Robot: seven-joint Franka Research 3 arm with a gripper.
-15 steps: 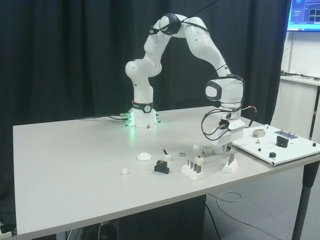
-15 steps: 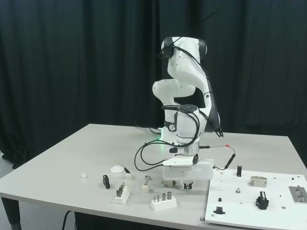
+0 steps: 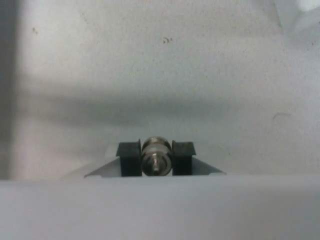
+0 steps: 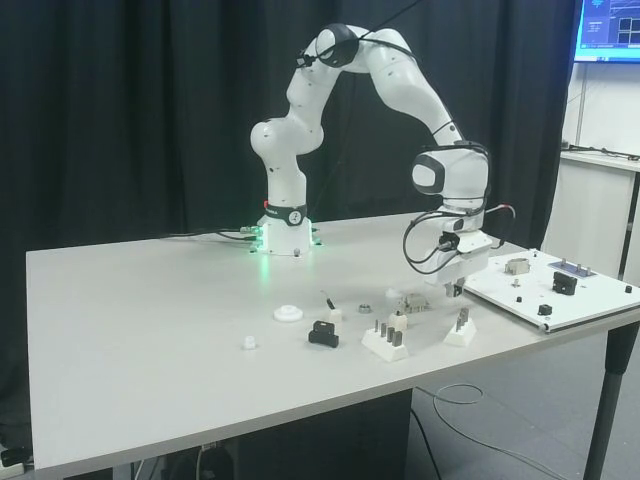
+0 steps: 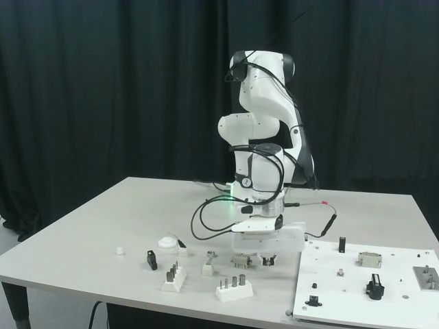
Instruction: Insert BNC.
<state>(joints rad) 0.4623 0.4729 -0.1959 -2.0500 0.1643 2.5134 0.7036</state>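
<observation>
Hand (image 3: pixel 156 159) grips BNC connector (image 3: pixel 155 156) (apparently metal), above table (image 3: pixel 150 75).

The grey table (image 4: pixel 150 320) bears a white board (image 4: pixel 590 300), small white holders (image 4: pixel 385 345) and the arm's base (image 4: pixel 285 240).

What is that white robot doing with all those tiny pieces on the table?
The white robot arm is holding a small metal plug, the BNC connector, between its two black fingers. Its gripper hangs just above the grey table, beside the white board where parts get plugged in. The plug is not in the board yet.
</observation>
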